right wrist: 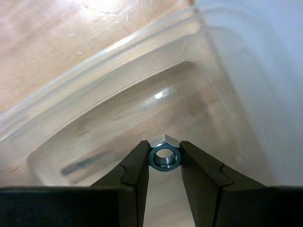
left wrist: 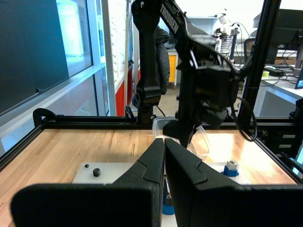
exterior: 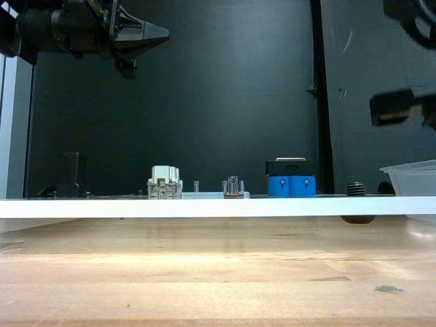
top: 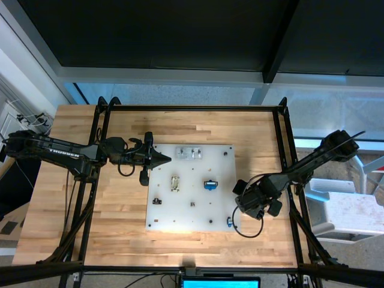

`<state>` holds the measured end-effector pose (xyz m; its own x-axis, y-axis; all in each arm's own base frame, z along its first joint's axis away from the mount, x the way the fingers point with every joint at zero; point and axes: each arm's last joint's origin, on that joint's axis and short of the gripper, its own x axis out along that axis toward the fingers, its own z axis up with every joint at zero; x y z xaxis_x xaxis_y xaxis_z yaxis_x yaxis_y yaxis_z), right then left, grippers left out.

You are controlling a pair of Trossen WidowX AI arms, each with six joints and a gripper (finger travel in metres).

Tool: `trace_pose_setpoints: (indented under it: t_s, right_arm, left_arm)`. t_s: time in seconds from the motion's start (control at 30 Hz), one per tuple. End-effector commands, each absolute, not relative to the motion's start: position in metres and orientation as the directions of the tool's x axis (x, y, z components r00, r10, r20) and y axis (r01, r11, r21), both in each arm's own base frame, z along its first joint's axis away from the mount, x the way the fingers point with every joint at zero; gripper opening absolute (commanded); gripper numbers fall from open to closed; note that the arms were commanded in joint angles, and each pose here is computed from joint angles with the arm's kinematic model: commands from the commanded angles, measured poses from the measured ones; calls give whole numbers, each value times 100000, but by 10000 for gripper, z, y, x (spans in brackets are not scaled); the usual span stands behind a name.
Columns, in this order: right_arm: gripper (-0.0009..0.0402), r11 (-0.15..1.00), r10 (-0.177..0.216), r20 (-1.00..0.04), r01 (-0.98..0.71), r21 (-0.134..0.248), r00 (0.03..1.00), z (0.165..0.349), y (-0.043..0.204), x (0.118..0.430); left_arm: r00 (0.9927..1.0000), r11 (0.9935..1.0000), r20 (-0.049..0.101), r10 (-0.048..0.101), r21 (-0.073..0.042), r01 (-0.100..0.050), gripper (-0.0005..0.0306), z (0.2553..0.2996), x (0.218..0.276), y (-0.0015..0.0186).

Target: Pick the M12 fastener and fasten on the M12 threads

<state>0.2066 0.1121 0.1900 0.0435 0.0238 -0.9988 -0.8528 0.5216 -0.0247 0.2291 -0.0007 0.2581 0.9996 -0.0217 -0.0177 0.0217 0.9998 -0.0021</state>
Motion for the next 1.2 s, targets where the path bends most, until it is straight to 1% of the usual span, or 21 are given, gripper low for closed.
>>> trace_pose_setpoints:
  t_s: [0.03, 0.17, 0.27, 0.4, 0.53, 0.73, 1.0, 1.07, 1.2]
  right_arm:
    - [29, 51348, 2279, -99884, -85775, -2468, 4238, 2052, 1138, 2096]
    - [29, 47665, 3078, -99784, -87834, -3633, 5797, 2222, 1166, 2150]
    - [29, 42379, 2608, -99756, -90450, -4771, 6483, 2329, 1183, 2198]
    - [29, 36072, 1687, -99848, -93169, -4283, 5243, 2414, 1225, 2308]
    - [29, 35983, 1148, -99893, -93225, -3770, 4483, 2478, 1295, 2499]
    - [29, 34867, 757, -99919, -93662, -3436, 3948, 2504, 1423, 2786]
    - [29, 33748, 616, -99940, -94085, -3012, 3420, 2469, 1593, 3117]
    - [29, 31695, 616, -99937, -94793, -3130, 3506, 2463, 1631, 3192]
    - [29, 31344, 964, -99908, -94890, -3672, 4184, 2465, 1701, 3328]
  left_arm:
    - [99960, 99976, -1811, -2174, -211, 2171, 0, 2580, 2292, -6]
    - [99960, 99976, -1811, -2174, -211, 2171, 0, 2580, 2292, -6]
    - [99959, 99976, -1850, -2174, -212, 2171, 0, 2579, 2292, -6]
    - [99959, 99975, -1811, -2212, -211, 2209, 0, 2580, 2292, -7]
    - [99959, 99975, -1811, -2212, -211, 2209, 0, 2580, 2292, -7]
    - [99959, 99976, -1850, -2174, -212, 2171, 0, 2579, 2292, -6]
    - [99959, 99975, -1811, -2212, -211, 2209, 0, 2580, 2292, -7]
    - [99959, 99976, -1850, -2174, -212, 2171, 0, 2579, 2292, -6]
    - [99959, 99975, -1811, -2212, -211, 2209, 0, 2580, 2292, -7]
